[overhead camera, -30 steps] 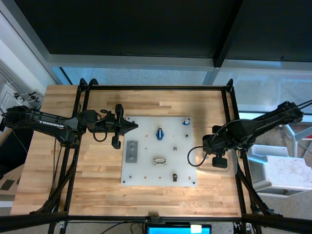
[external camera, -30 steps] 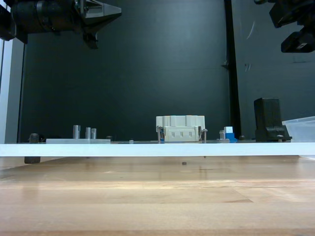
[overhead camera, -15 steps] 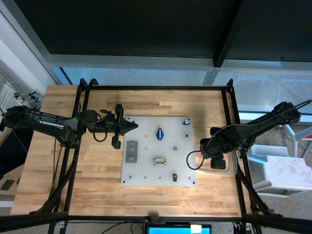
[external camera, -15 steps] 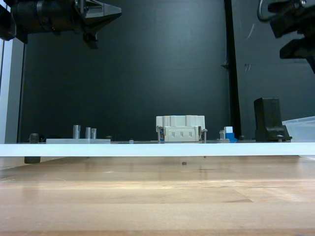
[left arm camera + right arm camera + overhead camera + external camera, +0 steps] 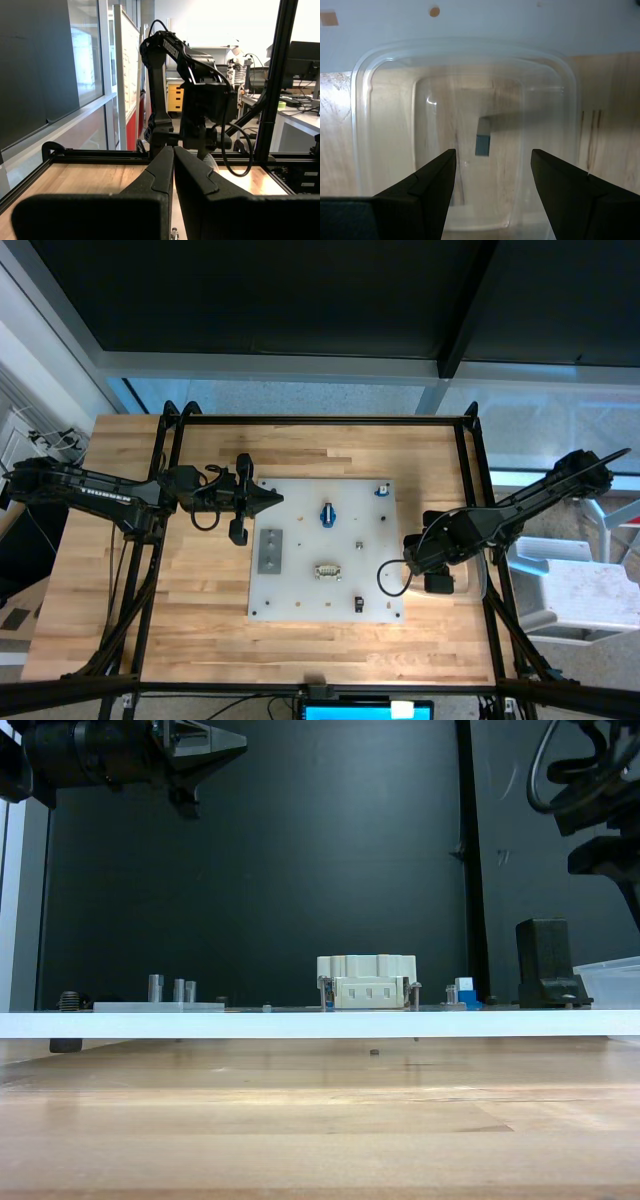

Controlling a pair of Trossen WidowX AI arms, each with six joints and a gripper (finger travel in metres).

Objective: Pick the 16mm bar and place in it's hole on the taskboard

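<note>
Right gripper (image 5: pixel 492 152) had shifted nearward: fingers wide apart, empty, over tray (image 5: pixel 360 100) at right edge of board (image 5: pixel 300 592). Left gripper (image 5: pixel 274 498) closed, empty, above its far-left corner. Place of bar — could not be told.

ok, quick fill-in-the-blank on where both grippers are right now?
1. The left gripper hovers above the board's far corner on its own side, fingers ____.
2. The right gripper hangs over the clear tray, fingers ____.
3. The tray sits beside the board on the ____ arm's side.
4. The 16mm bar is in ____ gripper; where it lies I cannot tell.

Missing words: shut; open; right; neither
</note>
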